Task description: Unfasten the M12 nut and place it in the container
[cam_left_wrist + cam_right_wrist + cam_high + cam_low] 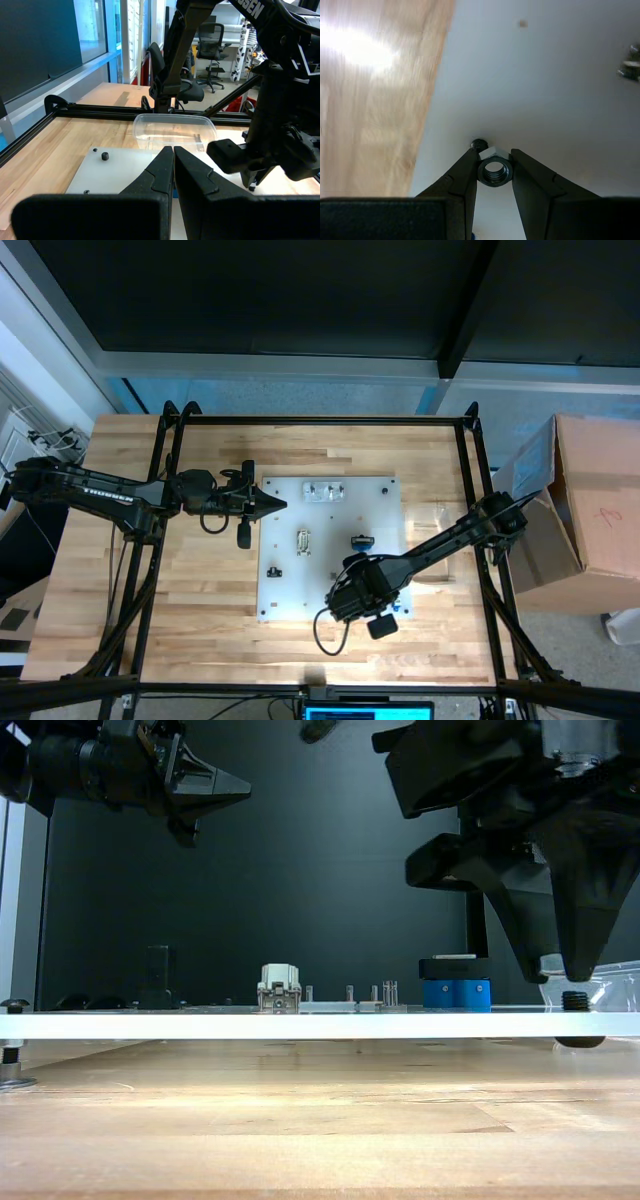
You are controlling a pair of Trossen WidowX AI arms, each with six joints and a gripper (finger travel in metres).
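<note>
**A:** Where's the M12 nut [494, 171]?

**B:** In the right tool [494, 153], pinched on two opposite sides. It's clear of its stud [574, 1001]. The low view shows the ribs bare, with the tool tips just above them. In the right wrist view the stud sits just beside the nut, not through it.

**A:** Sure it's off?

**B:** Fairly. The fingers hide the nut in the low view, so I'm leaning on the wrist view.

**A:** Handling?

**B:** Small steel hex: rigid, light for the tool, nothing to break. The faces are smooth and plated, so I'd expect it to slip or spin if the pinch lands on corners. Best hold is flat to flat at mid-height, about what it has now.

**A:** Orientation?

**B:** The bore faces the wrist camera, so its axis runs along the tool. That makes it roughly vertical, with the tool pointing down at the board [300, 580]. There's no real long axis, since it's wider than it is tall. The wide dimension lies level, spanning the fingers.

**A:** Container [175, 131]?

**B:** Clear tub at the board's right side, just behind the stud in the low view. It's near, a short carry by my read.

**A:** Left tool [278, 505]?

**B:** Fingers together on nothing. It hangs high over the board's left edge, well apart from the nut.
</note>
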